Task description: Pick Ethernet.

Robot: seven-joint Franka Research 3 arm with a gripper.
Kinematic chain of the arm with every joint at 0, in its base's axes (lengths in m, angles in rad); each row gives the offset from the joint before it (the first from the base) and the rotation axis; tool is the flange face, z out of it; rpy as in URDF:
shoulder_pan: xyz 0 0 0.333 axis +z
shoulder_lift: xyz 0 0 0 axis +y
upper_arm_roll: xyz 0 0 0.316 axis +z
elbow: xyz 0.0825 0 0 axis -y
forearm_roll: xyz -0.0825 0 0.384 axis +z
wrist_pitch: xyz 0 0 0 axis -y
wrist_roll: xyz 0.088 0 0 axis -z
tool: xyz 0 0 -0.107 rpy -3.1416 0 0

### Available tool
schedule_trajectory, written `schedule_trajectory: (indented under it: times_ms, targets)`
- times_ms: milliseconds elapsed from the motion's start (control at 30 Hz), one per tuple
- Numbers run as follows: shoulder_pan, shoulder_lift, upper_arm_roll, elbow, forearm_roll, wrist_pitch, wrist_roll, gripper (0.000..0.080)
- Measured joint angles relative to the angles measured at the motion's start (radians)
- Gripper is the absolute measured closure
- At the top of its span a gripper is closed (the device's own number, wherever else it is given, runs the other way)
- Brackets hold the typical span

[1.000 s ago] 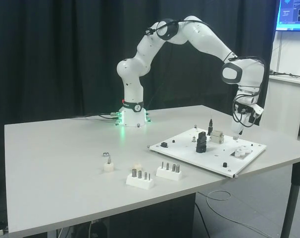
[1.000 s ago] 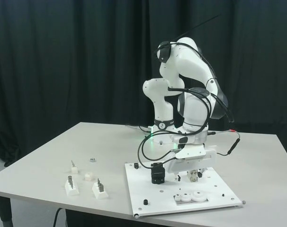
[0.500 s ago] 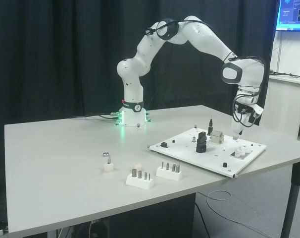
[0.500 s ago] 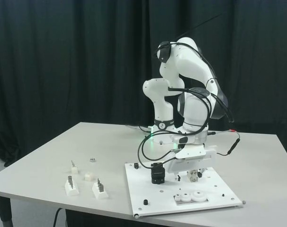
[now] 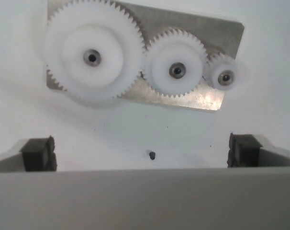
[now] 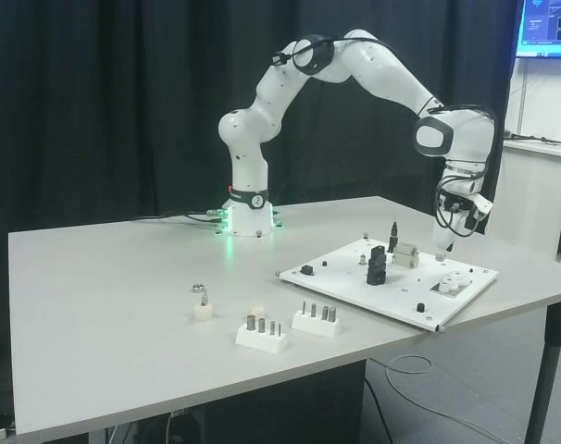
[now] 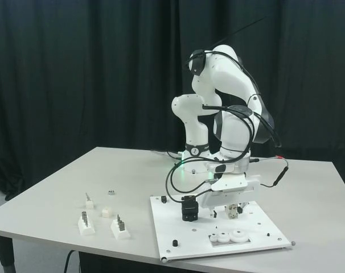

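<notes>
My gripper (image 5: 140, 152) hangs open over the white board (image 5: 135, 129), its black pads (image 5: 38, 153) far apart with nothing between them. In the wrist view three meshed white gears (image 5: 173, 71) lie on a grey metal plate just past the fingertips, and no Ethernet plug shows there. In the first room view the gripper (image 6: 444, 247) hovers above the board's far right part, beside a small grey connector block (image 6: 406, 256) and a black block (image 6: 377, 266). The second room view has the gripper (image 7: 232, 210) low over the board (image 7: 167, 227), behind the gears (image 7: 229, 237).
Left of the board stand white holders with grey pins (image 6: 262, 335) (image 6: 316, 320) and a small white stand with a nut (image 6: 202, 305). The arm's base (image 6: 247, 215) glows green at the table's back. Small black knobs (image 6: 418, 306) dot the board.
</notes>
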Motion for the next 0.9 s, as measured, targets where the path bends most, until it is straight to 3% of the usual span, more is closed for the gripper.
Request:
schedule_trajectory:
  times_ms: [300, 533, 900]
  targets:
    - [0.002, 0.000, 0.000, 0.000, -0.014, 0.000, -0.014, 0.0003]
    - [0.007, 0.000, 0.001, 0.000, -0.030, -0.003, -0.166, 0.0003]
    - [0.008, 0.000, 0.001, 0.000, -0.033, -0.018, -0.191, 0.0003]
